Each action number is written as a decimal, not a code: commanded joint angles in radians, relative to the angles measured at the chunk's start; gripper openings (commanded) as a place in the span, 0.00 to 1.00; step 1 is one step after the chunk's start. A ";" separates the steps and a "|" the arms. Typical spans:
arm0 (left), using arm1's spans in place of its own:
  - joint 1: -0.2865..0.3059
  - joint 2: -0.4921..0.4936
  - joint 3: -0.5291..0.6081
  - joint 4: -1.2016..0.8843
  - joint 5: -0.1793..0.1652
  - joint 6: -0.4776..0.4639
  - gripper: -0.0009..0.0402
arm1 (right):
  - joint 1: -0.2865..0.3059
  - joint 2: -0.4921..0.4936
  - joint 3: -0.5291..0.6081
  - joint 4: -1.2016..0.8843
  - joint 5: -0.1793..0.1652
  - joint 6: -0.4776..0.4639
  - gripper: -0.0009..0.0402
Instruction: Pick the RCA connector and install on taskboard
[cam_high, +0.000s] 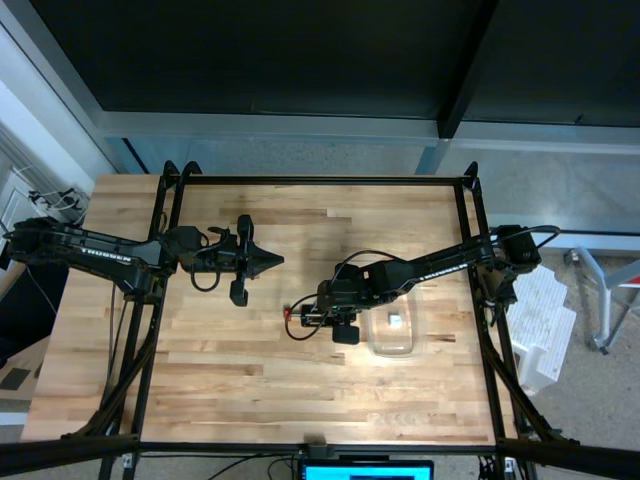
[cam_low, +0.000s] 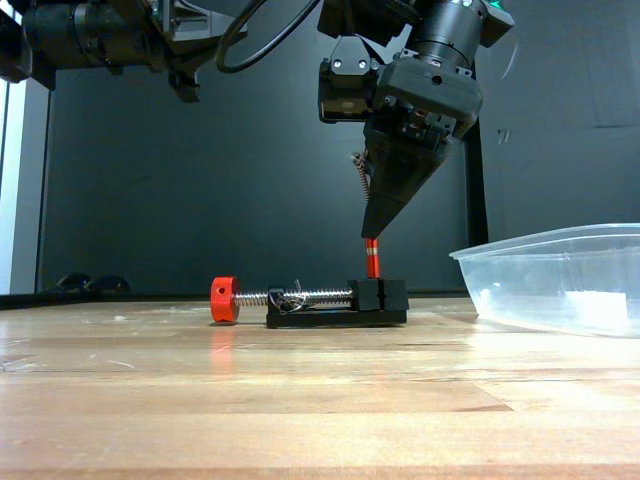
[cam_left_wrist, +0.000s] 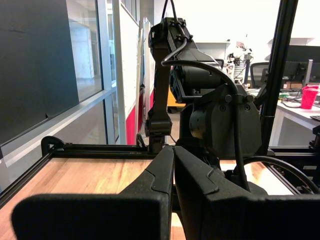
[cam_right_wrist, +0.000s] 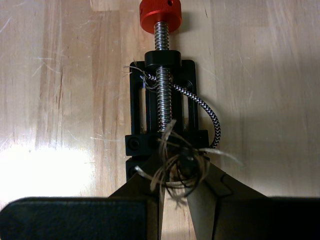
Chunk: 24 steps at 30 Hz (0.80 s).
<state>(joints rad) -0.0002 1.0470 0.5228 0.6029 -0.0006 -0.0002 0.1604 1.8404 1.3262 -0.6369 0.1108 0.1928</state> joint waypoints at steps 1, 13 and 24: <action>0.000 0.000 0.000 0.000 0.000 0.000 0.02 | 0.000 0.002 -0.012 0.006 0.001 0.000 0.03; 0.000 0.000 0.000 0.000 0.000 0.000 0.02 | -0.002 0.001 -0.024 0.021 0.001 -0.001 0.03; 0.000 0.000 0.000 0.000 0.000 0.000 0.02 | -0.002 -0.006 -0.016 0.019 0.001 -0.004 0.07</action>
<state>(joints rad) -0.0002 1.0470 0.5224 0.6033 -0.0006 -0.0002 0.1585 1.8347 1.3048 -0.6163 0.1112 0.1886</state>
